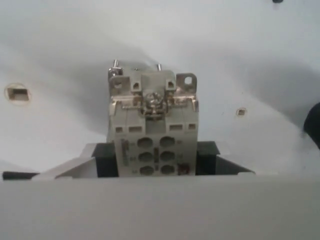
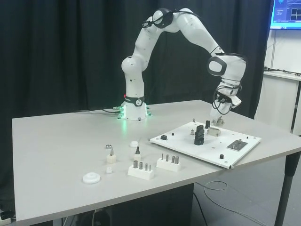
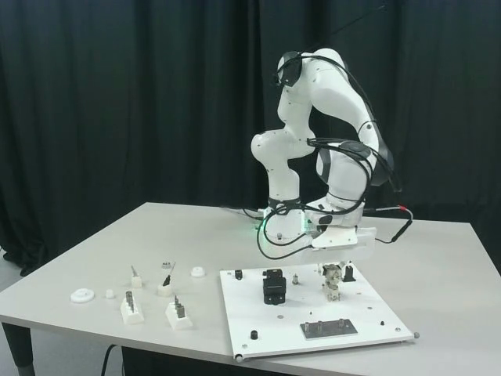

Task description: Insert waterproof.

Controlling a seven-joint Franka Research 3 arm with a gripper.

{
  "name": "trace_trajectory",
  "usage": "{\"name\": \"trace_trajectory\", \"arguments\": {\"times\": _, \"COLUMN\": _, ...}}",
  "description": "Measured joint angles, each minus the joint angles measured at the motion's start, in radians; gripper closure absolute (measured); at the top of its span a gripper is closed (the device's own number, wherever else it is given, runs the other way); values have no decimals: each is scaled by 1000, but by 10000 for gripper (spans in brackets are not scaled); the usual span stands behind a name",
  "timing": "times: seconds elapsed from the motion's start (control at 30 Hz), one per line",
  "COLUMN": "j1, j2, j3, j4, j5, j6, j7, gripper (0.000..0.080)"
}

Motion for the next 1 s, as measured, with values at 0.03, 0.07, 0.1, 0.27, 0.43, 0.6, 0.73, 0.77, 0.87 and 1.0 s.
{"name": "trace_trajectory", "arguments": {"times": 0.03, "j1": 0, "j2": 6, "j3": 2, "j4": 9, "j5": -2, "j6": -12, "j7": 7, "gripper": 489}}
{"name": "trace_trajectory", "arguments": {"times": 0.07, "j1": 0, "j2": 11, "j3": 4, "j4": 17, "j5": -4, "j6": -22, "j7": 13, "gripper": 489}}
{"name": "trace_trajectory", "arguments": {"times": 0.1, "j1": 0, "j2": 15, "j3": 6, "j4": 24, "j5": -6, "j6": -31, "j7": 19, "gripper": 489}}
{"name": "trace_trajectory", "arguments": {"times": 0.27, "j1": 0, "j2": 33, "j3": 15, "j4": 45, "j5": -12, "j6": -53, "j7": 51, "gripper": 489}}
{"name": "trace_trajectory", "arguments": {"times": 0.43, "j1": -1, "j2": 42, "j3": 27, "j4": 48, "j5": -17, "j6": -60, "j7": 75, "gripper": 489}}
{"name": "trace_trajectory", "arguments": {"times": 0.6, "j1": -1, "j2": 49, "j3": 39, "j4": 47, "j5": -20, "j6": -64, "j7": 92, "gripper": 489}}
{"name": "trace_trajectory", "arguments": {"times": 0.73, "j1": -1, "j2": 52, "j3": 50, "j4": 46, "j5": -27, "j6": -66, "j7": 117, "gripper": 489}}
{"name": "trace_trajectory", "arguments": {"times": 0.77, "j1": -1, "j2": 52, "j3": 53, "j4": 46, "j5": -30, "j6": -67, "j7": 126, "gripper": 489}}
{"name": "trace_trajectory", "arguments": {"times": 0.87, "j1": -1, "j2": 52, "j3": 60, "j4": 46, "j5": -34, "j6": -67, "j7": 159, "gripper": 489}}
{"name": "trace_trajectory", "arguments": {"times": 1.0, "j1": -1, "j2": 52, "j3": 65, "j4": 46, "j5": -36, "j6": -66, "j7": 192, "gripper": 489}}
